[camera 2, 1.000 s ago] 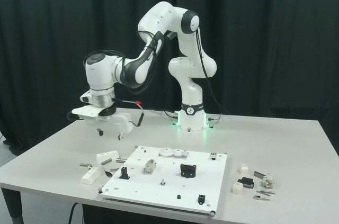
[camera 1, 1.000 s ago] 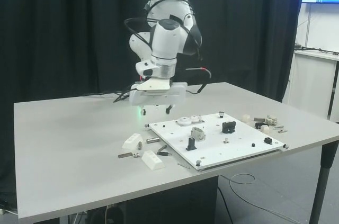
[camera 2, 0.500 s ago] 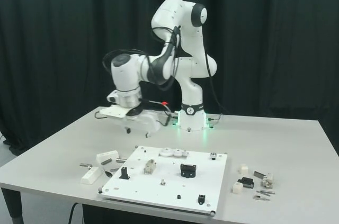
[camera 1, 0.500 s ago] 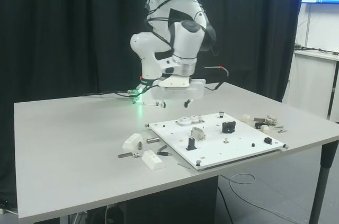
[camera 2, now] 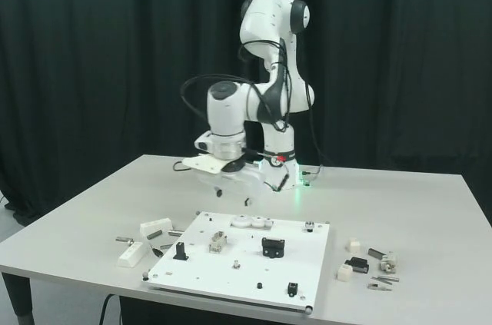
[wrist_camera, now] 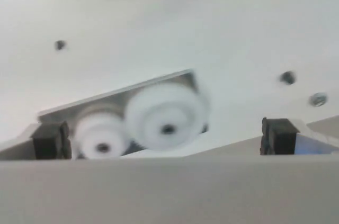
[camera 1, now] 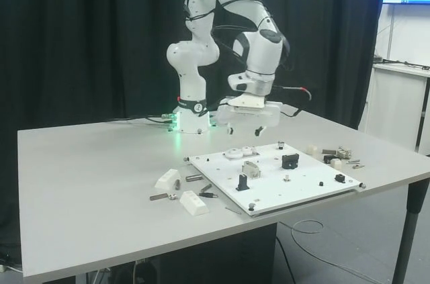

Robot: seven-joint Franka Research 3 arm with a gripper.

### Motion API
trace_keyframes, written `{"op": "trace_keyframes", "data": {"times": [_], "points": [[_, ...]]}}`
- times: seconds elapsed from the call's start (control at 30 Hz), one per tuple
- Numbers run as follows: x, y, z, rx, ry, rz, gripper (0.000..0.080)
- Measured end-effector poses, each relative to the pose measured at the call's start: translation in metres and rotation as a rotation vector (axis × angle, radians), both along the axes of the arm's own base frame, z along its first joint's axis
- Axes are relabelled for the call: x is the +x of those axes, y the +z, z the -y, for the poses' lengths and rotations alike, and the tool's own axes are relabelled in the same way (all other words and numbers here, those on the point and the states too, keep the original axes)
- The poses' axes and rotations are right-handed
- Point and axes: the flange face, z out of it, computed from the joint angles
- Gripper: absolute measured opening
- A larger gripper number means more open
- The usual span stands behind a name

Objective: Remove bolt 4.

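Room: black curtain [camera 1: 101,29] behind, grey table [camera 1: 87,163] with the white arm bolted at the far side.
Board: white board [camera 1: 302,186] lies flat near the table's front edge, carrying small black and grey fittings.
Loose parts: white blocks [camera 1: 193,202] and small pins on the table beside the board.
Bolt 4: somewhere on the board; no number is readable, so I cannot tell which. One candidate is the small upright bolt [camera 1: 287,177] near the board's middle.
Handling (judgement): light, stiff metal, small and slippery. It is likely threaded in, so it needs a firm pinch on the head from above, square to the shank.
Gripper [wrist_camera: 164,138]: hovers above the board's far edge, over the two white gears [wrist_camera: 167,115], touching nothing.
Jaws: spread wide, black fingertips [wrist_camera: 50,139] well apart, nothing between them but the view of the gears below.
Step (judgement): approach, bolt not yet reached.
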Motion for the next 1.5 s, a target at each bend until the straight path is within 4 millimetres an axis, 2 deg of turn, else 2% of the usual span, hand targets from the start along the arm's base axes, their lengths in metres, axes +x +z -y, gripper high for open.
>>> {"op": "trace_keyframes", "data": {"times": [0.23, 0.6, 0.93, 1.17, 1.5], "points": [[-0.006, 0.001, -0.038, -0.034, -0.04, 0.013, 0.08], [-0.017, 0.013, -0.091, -0.06, -0.13, 0.044, 0.08], [-0.037, 0.023, -0.137, -0.08, -0.253, 0.087, 0.08], [-0.053, 0.025, -0.161, -0.082, -0.326, 0.125, 0.08], [-0.074, 0.023, -0.18, -0.101, -0.509, 0.161, 0.08]]}}
